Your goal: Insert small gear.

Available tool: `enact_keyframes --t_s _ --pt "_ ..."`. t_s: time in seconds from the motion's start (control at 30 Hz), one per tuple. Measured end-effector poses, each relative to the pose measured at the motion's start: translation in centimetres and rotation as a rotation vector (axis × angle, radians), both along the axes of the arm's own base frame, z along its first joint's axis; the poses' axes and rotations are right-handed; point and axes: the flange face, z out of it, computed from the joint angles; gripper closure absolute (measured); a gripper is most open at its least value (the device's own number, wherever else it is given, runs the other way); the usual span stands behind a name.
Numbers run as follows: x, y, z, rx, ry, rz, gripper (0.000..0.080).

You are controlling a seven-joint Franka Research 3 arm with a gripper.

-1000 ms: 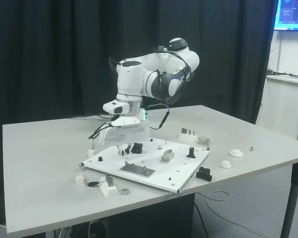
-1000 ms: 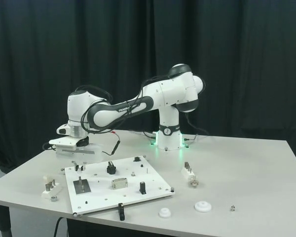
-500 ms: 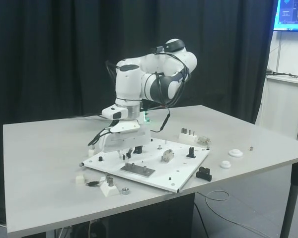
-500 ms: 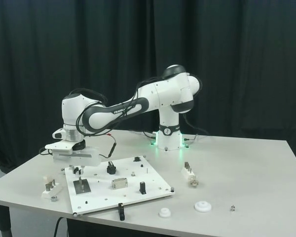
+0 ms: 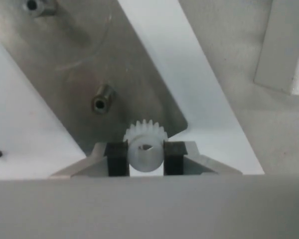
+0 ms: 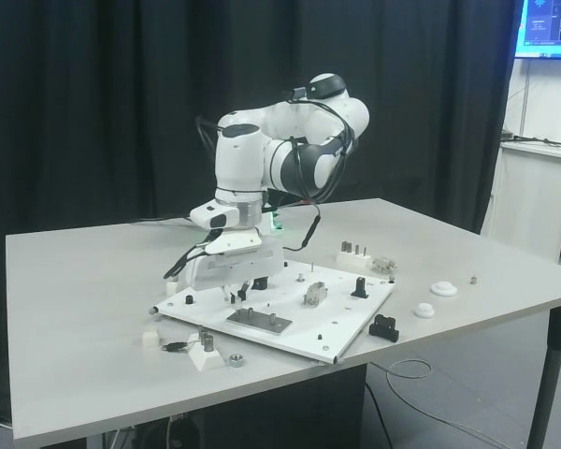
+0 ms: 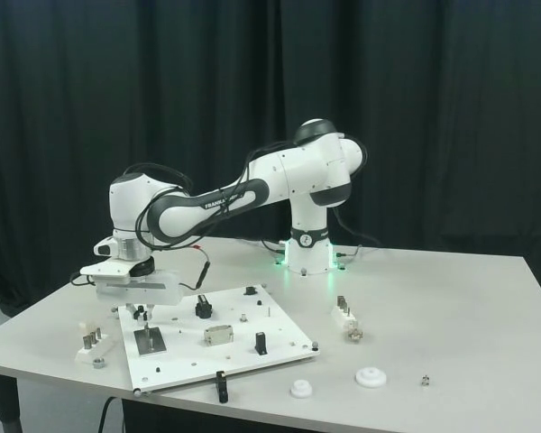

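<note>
Squarely — small gear (image 5: 145, 148) clamped between gripper (image 5: 145, 158) fingers, above grey plate (image 5: 89, 69).

The white jointed robot arm (image 7: 252, 185) reaches across the grey table (image 7: 451, 316), its gripper (image 7: 142, 313) low over the flat white square assembly board (image 7: 212, 347), above a small grey metal plate (image 7: 150, 340).

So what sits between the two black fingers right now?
The small white toothed gear, clamped between the black fingers, seen in the wrist view.
</note>
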Motion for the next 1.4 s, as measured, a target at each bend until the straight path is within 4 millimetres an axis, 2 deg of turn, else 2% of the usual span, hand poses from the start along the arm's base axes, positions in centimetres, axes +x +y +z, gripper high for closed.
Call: enact_keyframes --t_s 1.4 --pt "-0.24 0.16 -0.12 0.023 0.034 -0.008 0.066"
